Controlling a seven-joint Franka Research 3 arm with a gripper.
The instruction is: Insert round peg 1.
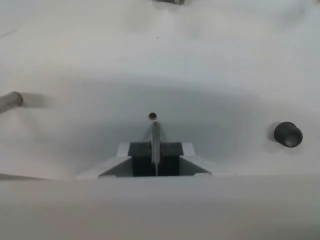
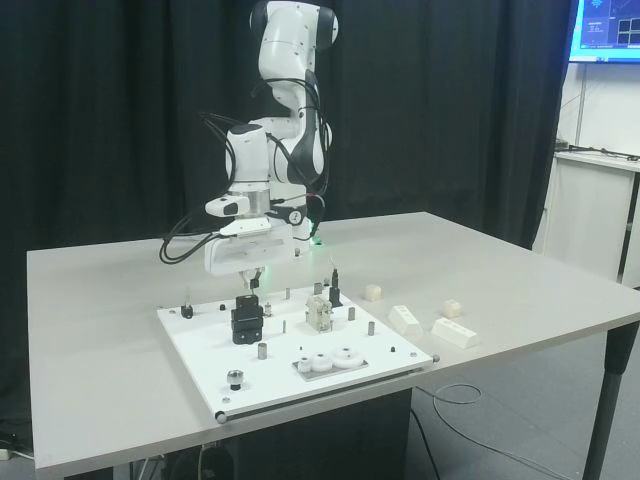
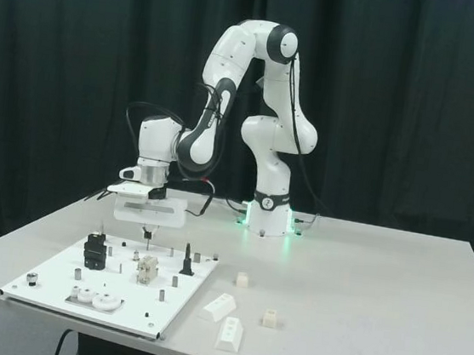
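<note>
one thin grey peg [image 1: 156,142] is clamped between the pincer [image 1: 156,159] fingers, standing upright with its free end pointing down at the white board [image 2: 200,345]. in the wrist view the peg tip sits just short of a small round hole [image 1: 153,116] in the board; tip and hole are near but not lined up, as far as that view shows. both room views show the pincer [image 3: 148,232] hanging above the board with a clear gap under the peg, so no contact yet.

progress, my judgement: pick-up done, carry mostly done. left to do: fine alignment over the hole, descent, insertion, release.

peg look: slim, straight, plain cylinder, dull metal finish, far narrower than the black finger pads [image 1: 141,159] holding it. likely stiff and smooth; it could slip or tilt in the grip if it catches the hole edge.

around it: a black round knob [image 1: 288,134] stands off to one side on the board, and another grey rod [image 1: 10,101] lies toward the opposite side. a black block [image 2: 247,320], white gears [image 2: 332,360] and short posts sit elsewhere on the board. loose white blocks [image 2: 430,325] rest on the grey counter [image 2: 500,265] beside it.
</note>
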